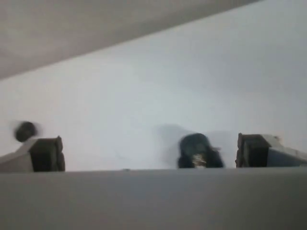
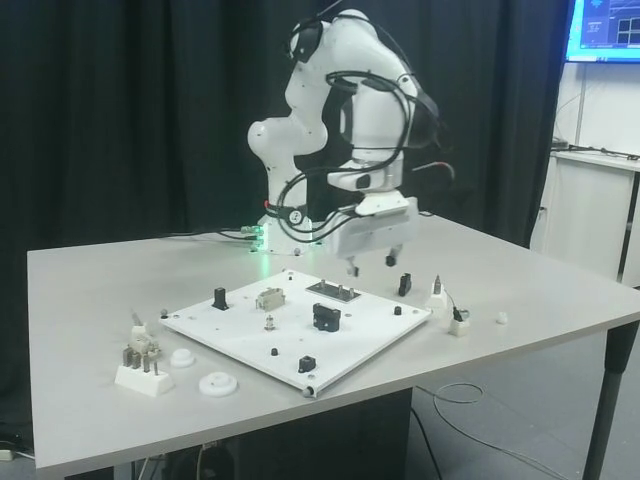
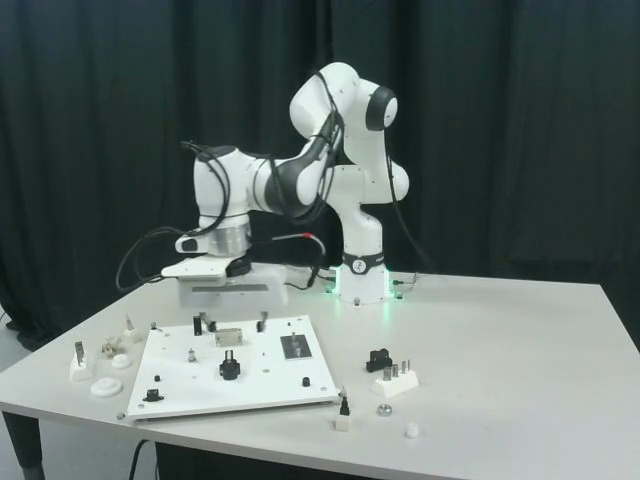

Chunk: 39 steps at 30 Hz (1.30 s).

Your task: Pick USB.

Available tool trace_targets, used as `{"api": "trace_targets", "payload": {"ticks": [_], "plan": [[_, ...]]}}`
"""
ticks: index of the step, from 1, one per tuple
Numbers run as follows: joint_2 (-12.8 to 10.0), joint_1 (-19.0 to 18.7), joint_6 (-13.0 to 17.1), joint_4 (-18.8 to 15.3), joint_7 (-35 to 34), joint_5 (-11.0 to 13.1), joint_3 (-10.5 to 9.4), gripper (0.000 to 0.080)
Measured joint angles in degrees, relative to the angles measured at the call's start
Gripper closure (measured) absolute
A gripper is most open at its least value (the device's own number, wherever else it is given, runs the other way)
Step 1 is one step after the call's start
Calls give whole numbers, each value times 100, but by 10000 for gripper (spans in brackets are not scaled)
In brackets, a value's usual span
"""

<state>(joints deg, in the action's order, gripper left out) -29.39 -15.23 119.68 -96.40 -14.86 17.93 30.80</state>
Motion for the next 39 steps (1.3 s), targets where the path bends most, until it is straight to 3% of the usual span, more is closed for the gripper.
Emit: {"api": "trace_targets", "payload": {"ticks": [10,16,31,39], "plan": [[63,-427,66,3,-747,30,-45,3],[62,-561,169,-9,-1061,185,-155,3],[68,-950,832,-378,-1246,829,-271,3],[113,-1218,1121,-666,-1249,953,-269,3]]}}
